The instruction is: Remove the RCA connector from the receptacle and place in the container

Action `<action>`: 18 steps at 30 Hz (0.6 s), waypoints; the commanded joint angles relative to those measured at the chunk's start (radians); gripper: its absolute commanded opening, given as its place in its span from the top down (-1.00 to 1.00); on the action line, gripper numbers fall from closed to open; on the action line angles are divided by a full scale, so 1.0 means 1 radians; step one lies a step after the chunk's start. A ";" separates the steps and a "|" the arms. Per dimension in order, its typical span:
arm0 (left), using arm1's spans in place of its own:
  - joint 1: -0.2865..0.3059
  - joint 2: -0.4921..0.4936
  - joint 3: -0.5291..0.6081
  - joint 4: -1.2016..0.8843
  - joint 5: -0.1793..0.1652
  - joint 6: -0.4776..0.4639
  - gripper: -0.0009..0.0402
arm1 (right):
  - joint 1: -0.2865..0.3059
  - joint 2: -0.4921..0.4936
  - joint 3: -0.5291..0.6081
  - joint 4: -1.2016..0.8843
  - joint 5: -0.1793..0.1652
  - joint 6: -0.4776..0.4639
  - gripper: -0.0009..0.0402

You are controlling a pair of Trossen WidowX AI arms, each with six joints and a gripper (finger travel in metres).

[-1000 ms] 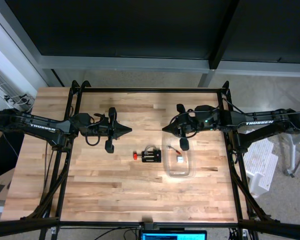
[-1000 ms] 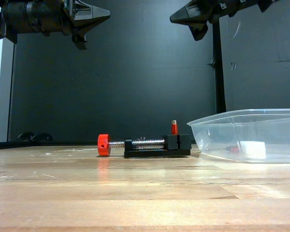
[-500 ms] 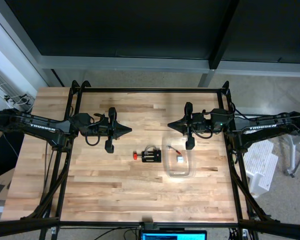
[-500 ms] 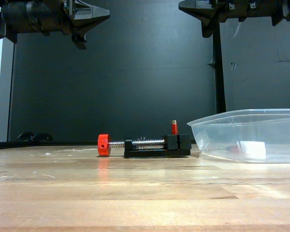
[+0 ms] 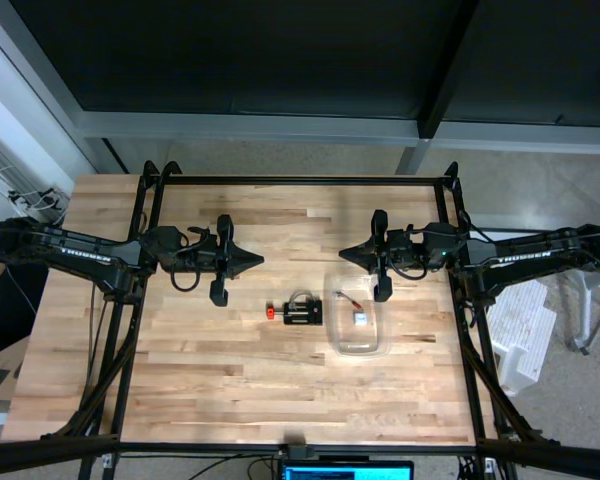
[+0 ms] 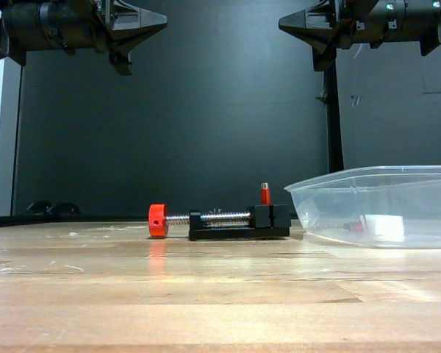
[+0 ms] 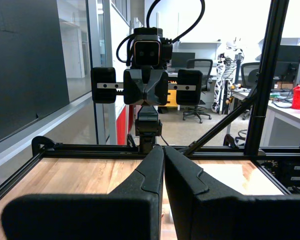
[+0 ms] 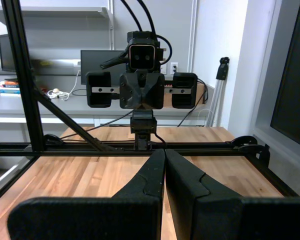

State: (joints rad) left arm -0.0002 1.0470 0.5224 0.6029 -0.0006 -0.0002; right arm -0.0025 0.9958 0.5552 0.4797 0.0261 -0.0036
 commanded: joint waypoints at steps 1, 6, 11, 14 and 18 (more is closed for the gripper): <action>0.000 0.000 0.000 0.000 0.000 0.000 0.96 | 0.000 0.001 0.000 -0.002 -0.001 0.000 0.96; 0.000 0.000 0.000 0.000 0.000 0.000 0.96 | 0.001 0.001 0.000 -0.003 -0.002 0.000 0.96; 0.000 0.000 0.000 0.000 0.000 0.000 0.96 | 0.002 0.001 0.008 -0.010 -0.020 0.000 0.96; 0.000 0.000 0.000 0.000 0.000 0.000 0.96 | 0.002 0.001 0.008 -0.010 -0.019 0.015 0.96; 0.000 0.000 0.000 0.000 0.000 0.000 0.96 | 0.002 0.001 0.008 -0.010 -0.018 0.022 0.96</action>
